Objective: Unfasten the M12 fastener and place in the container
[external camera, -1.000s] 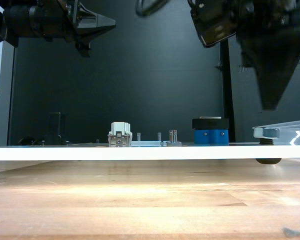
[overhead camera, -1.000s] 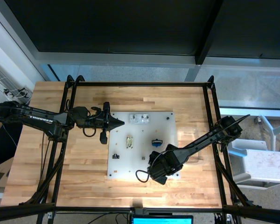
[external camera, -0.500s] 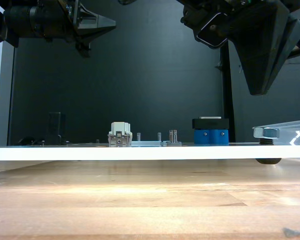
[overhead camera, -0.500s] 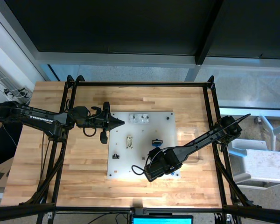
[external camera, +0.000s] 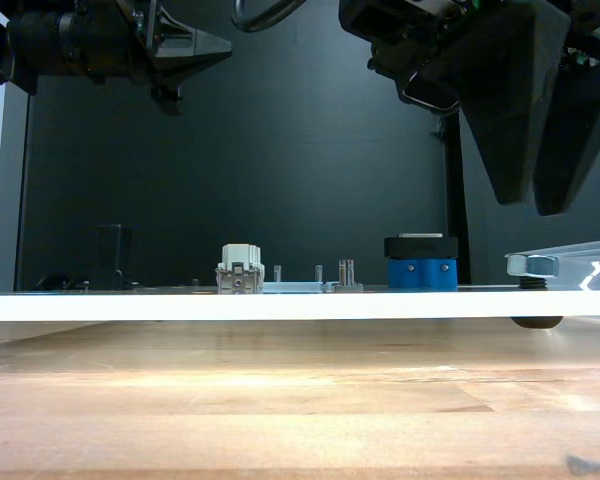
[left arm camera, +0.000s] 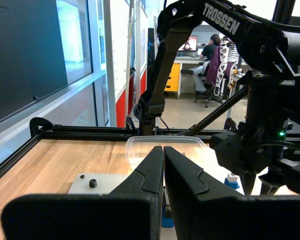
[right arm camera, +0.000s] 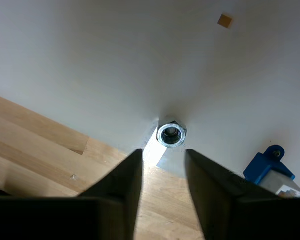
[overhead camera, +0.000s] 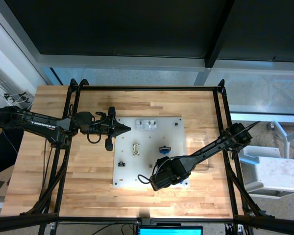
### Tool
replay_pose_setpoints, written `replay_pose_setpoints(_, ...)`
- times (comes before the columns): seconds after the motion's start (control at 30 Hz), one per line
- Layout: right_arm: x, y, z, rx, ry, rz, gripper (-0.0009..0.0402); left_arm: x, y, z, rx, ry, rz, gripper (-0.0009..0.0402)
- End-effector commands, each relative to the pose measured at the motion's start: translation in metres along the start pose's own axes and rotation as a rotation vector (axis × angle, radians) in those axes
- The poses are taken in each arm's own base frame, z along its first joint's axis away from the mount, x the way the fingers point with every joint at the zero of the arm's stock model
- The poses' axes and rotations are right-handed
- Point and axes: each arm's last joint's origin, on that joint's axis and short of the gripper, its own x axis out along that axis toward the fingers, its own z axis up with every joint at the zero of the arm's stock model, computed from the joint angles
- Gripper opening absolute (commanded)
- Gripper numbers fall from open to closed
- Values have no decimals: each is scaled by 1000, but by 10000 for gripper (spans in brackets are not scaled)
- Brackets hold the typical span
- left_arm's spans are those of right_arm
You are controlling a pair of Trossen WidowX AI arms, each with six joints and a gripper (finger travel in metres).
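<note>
The small silver nut (right arm camera: 171,134) is sitting on its black stud (external camera: 531,284) at the white board's (overhead camera: 130,171) near right edge, hole facing up. The clear bin (overhead camera: 200,141) is lying just beside the board's right edge, apart from the nut. The right gripper (external camera: 530,205) is hovering above the nut, fingers spread. The left gripper (overhead camera: 129,129) is hanging closed over the board's far left.

Left end effector (overhead camera: 125,129) closed, high at left; right end effector (external camera: 529,205) parted, pointing down.
</note>
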Motion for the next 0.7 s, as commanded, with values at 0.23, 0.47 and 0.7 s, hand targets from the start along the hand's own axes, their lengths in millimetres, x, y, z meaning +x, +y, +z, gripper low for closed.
replay_pose_setpoints(0.23,8,0,0,24,-2,-22,242,0,0,0,0,0,0,0)
replay_pose_setpoints(0.47,20,0,1,26,-3,-24,237,0,0,0,0,0,0,0)
replay_pose_setpoints(0.7,25,-2,3,36,-11,-17,206,0,0,0,0,0,0,0)
